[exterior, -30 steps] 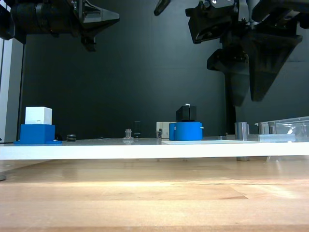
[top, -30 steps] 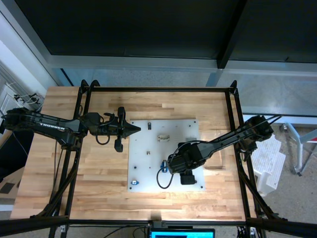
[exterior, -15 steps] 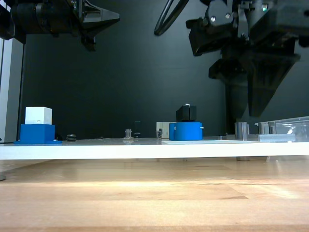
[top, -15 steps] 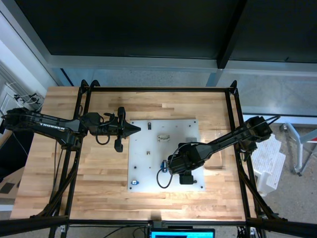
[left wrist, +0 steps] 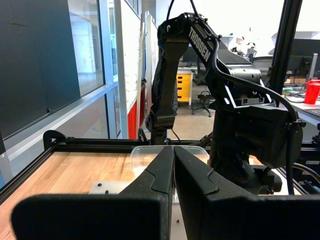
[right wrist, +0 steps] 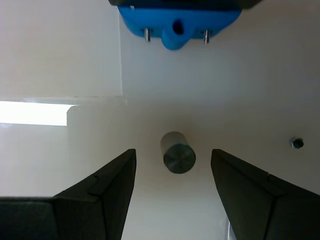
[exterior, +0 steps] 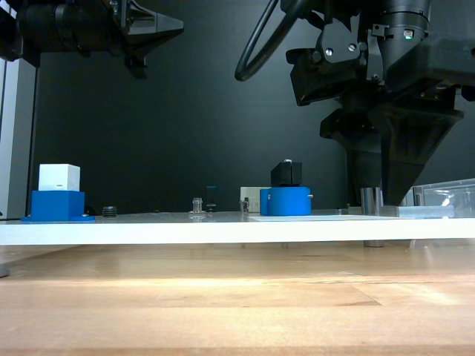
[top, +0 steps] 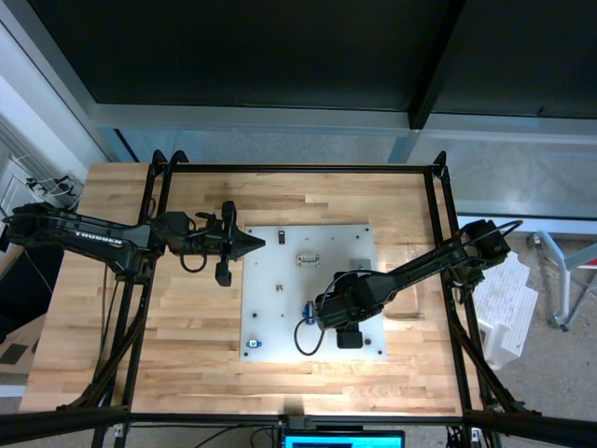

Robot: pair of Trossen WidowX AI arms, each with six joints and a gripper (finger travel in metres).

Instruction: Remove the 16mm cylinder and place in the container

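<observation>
16mm cylinder (right wrist: pixel 177 155) removal: approach step, nothing gripped yet. White task board (top: pixel 280 322) mid-table, clear container (exterior: pixel 453 190) beside its right edge. Left gripper (left wrist: pixel 173 150) parked high at board's left edge, fingers pressed together, empty. Right gripper (right wrist: pixel 172 151) low over board, jaws wide, straddling the upright cylinder without contact. Next, likely: lower slightly, close squarely, lift straight.

Even overhead light brightens the table (top: pixel 187 327). Low view: black backdrop, right gripper (exterior: pixel 382 197) a silhouette over the glaring board (exterior: pixel 148 230) (near wood blurred). Left gripper (left wrist: pixel 173 152), left of the board, looks soft; windows (left wrist: pixel 240 20) blow out.
</observation>
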